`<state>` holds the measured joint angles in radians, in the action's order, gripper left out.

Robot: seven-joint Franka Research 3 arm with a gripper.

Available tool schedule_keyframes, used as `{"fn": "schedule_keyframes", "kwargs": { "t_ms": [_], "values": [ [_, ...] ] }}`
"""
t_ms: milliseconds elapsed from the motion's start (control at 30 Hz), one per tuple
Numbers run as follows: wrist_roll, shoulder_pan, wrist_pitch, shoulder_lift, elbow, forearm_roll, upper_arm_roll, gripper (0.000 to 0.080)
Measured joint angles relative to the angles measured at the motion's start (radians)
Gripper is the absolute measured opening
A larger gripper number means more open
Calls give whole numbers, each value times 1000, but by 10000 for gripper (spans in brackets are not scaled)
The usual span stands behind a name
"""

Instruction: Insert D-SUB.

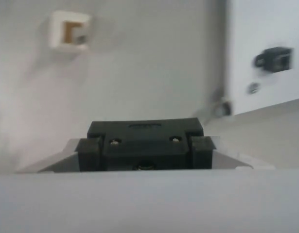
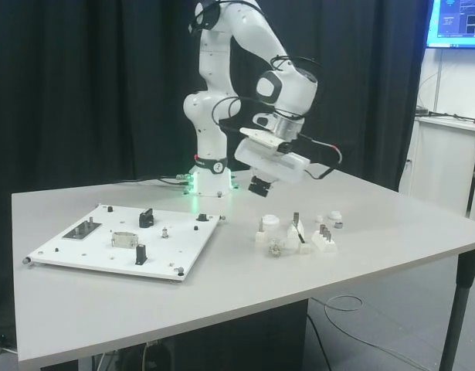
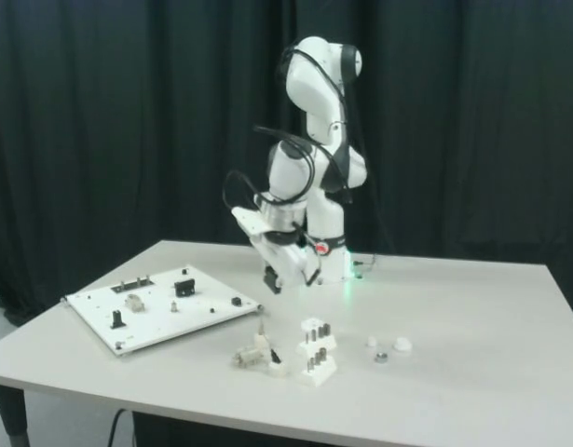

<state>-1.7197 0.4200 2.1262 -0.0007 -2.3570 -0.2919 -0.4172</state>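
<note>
My gripper (image 2: 260, 185) hangs above the table, between the white board (image 2: 121, 241) and the cluster of small white holders (image 2: 297, 236). It is shut on a black D-SUB connector (image 1: 145, 144), which fills the gap between the black fingers (image 1: 89, 153) in the wrist view. In the second room view the gripper (image 3: 272, 277) is tilted, to the right of the board (image 3: 160, 312) and well above the table. A grey metal socket (image 2: 125, 239) sits on the board, far from the gripper. The wrist view catches only a corner of the board (image 1: 266, 43).
The board carries several black and grey fixtures, such as a black block (image 2: 146, 218) and a grey plate (image 2: 81, 229). White holders with upright parts (image 3: 316, 352) and two small caps (image 3: 398, 345) lie on the table. One white holder (image 1: 69, 31) appears below the wrist.
</note>
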Motion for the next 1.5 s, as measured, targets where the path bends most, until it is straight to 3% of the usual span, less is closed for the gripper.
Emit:
{"fn": "schedule_keyframes", "kwargs": {
  "t_ms": [267,467,1133,1500],
  "values": [
    [48,-68,-14,-60,-46,-102,0,382],
    [117,-131,-14,-98,-72,-147,0,382],
    [502,-346,9,-148,-98,-184,-13,382],
    [789,-447,72,-167,-105,-178,-72,382]
  ]
}}
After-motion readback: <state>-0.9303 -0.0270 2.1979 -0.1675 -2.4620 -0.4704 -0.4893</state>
